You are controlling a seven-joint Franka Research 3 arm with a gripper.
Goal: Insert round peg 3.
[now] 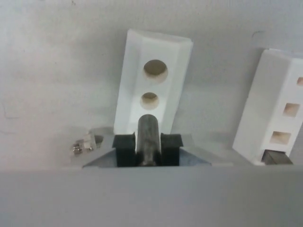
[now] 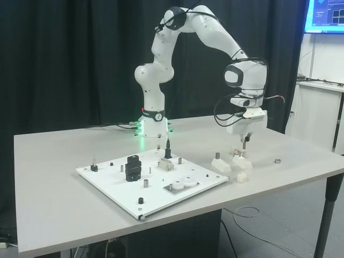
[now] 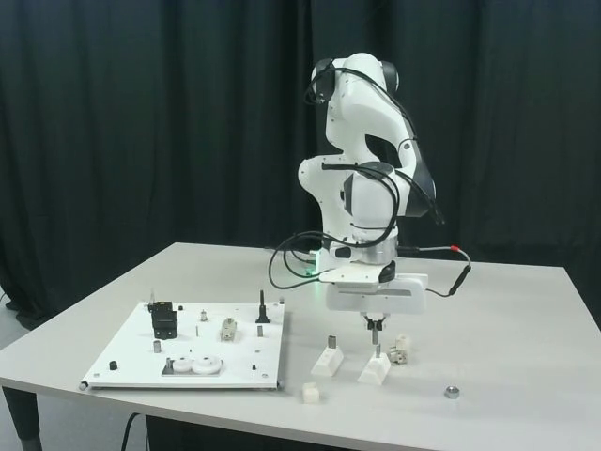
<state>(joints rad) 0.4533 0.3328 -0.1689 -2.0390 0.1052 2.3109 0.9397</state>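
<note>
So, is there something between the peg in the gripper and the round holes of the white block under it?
Nothing visible. The gripper holds the round peg above the white block, and both visible round holes look open.

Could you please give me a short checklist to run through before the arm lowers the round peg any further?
1. Peg held: ok. The gripper is shut on the round peg, clamped between both black fingers.
2. Peg attitude: ok. It hangs upright in the second room view.
3. Target block below: ok. The white block with round holes lies under the peg.
4. Peg tip over a free hole: cannot tell. Two open holes show beyond the peg; the peg hides what is under its tip.
5. Neighbours apart: ok. The white block with square holes lies apart from the target.
</note>
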